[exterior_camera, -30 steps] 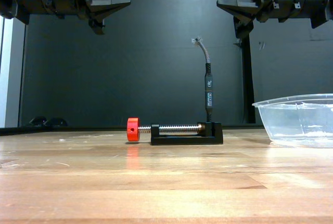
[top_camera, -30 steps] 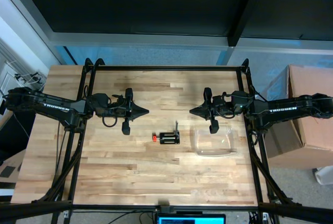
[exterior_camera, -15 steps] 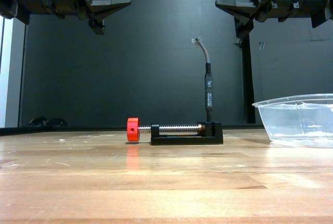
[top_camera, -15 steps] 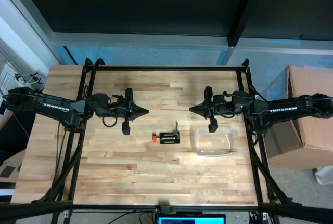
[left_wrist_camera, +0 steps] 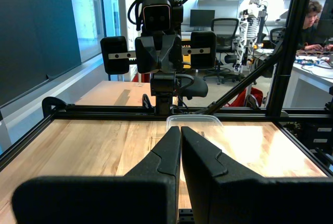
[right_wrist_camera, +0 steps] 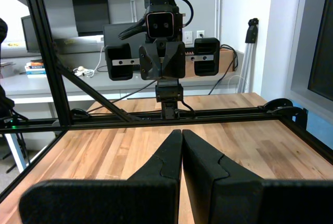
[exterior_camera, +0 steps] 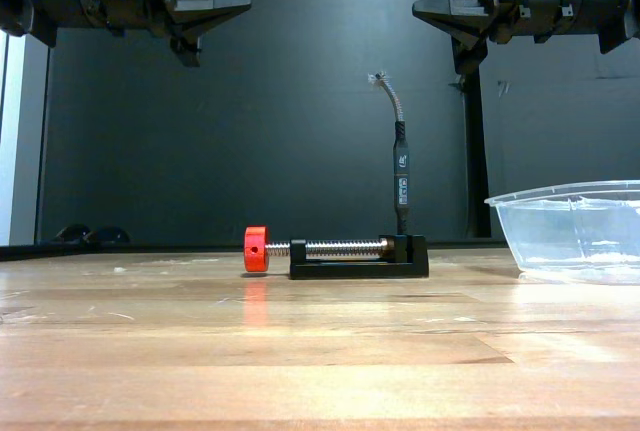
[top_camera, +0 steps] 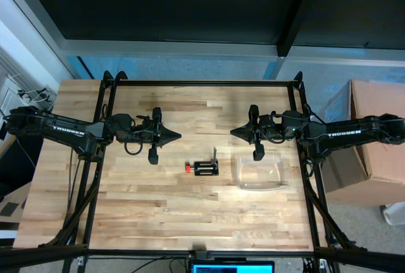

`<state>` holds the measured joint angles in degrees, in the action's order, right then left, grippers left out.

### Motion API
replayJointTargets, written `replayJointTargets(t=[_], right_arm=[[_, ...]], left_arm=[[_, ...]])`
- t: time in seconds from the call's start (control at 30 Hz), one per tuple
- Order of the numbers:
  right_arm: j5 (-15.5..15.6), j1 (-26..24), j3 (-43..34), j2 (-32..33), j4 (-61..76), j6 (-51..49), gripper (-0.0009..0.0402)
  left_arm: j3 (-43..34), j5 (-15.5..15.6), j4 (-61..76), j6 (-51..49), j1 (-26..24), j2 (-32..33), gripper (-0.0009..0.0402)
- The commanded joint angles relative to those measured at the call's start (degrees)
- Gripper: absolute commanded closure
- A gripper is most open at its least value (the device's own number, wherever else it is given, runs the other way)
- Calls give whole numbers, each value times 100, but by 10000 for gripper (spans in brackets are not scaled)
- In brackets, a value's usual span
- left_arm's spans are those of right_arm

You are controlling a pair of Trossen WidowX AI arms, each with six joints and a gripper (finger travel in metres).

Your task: Remove the USB-C connector from the USB-C receptacle and place in the container

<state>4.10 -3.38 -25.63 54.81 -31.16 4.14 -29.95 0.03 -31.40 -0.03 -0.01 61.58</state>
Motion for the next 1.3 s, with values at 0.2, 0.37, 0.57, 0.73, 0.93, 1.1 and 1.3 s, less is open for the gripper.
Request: replayJointTargets(t=[0.2,0.37,0.57,0.73,0.93,1.1,1.3], right_arm=[[4,4,0,0,0,-7,393],[2,76,-306,0,656,208,393],[-2,269,-1401,201,3126,138,393],[-4,466,-2387,651,4865,131,393],[-76,638,-3469,1412,6524,160,378],[-267,807,-4321,2135,7687,210,323],[-306,968,-5219,2894,8535,289,245]], left_arm=[[0,-2,0,2,2,2,393],[0,-2,0,2,2,2,393],[0,-2,2,2,0,2,393],[0,-2,0,2,2,2,393],[0,-2,0,2,2,2,393],[0,-2,2,2,0,2,393],[0,-2,2,2,2,2,393]])
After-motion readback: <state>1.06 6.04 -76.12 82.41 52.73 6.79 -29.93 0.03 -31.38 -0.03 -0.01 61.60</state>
